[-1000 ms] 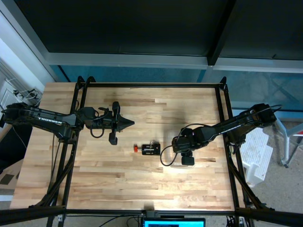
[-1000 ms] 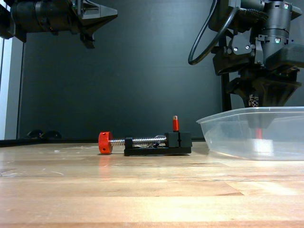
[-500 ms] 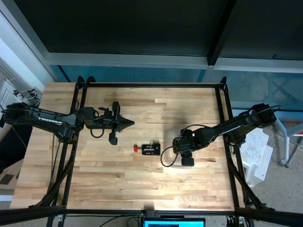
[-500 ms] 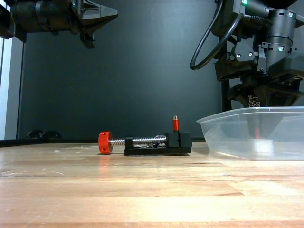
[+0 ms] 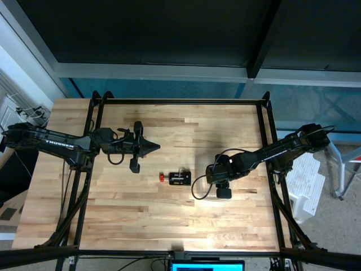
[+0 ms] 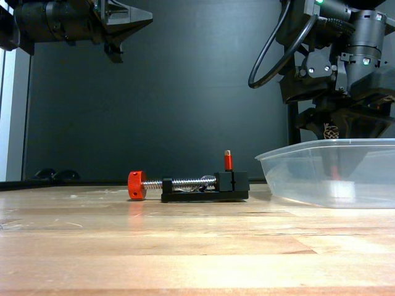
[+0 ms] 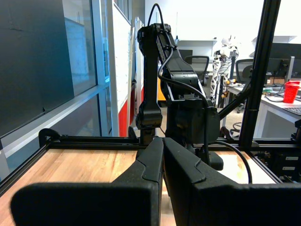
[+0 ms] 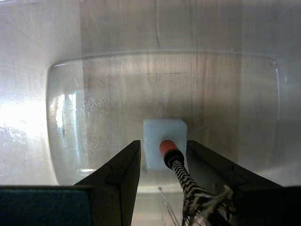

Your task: Pick the rca connector and install on the hub

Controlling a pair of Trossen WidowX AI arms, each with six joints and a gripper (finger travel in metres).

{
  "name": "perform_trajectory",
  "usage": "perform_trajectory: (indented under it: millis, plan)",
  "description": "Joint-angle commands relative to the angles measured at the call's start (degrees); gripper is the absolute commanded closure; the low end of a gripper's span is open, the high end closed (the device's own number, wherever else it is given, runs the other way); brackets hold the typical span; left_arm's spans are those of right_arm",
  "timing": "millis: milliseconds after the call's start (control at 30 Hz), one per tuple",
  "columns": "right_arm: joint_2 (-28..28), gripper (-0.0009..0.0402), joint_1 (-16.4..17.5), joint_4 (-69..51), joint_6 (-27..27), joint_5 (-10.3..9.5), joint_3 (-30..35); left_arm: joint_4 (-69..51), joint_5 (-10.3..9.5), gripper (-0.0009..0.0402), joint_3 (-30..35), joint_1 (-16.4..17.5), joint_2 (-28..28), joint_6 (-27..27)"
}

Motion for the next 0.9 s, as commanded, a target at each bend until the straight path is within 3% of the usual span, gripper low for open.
perform_trajectory:
  millis: [33, 200, 633, 900]
  plan:
    - [-0.5, 0.0261, 0.0, 0.0, 0.1, 0.04, 0.0, 0.0, 0.02, 0.0393, 0.0, 0.0, 0.0, 0.0]
    - [-0.8, 0.0284, 0.0, -0.1, 0.0, 0.2, 0.0, 0.0, 0.02, 0.0393, 0.0, 0.0, 0.0, 0.0]
    - [-0.8, 0.0393, 0.0, -1.5, 0.0, 0.09, -0.1, 0.0, 0.02, 0.0393, 0.0, 0.0, 0.0, 0.0]
    - [-0.8, 0.0394, 0.0, -1.2, 0.1, 0.15, 0.0, 0.0, 0.02, 0.0393, 0.0, 0.0, 0.0, 0.0]
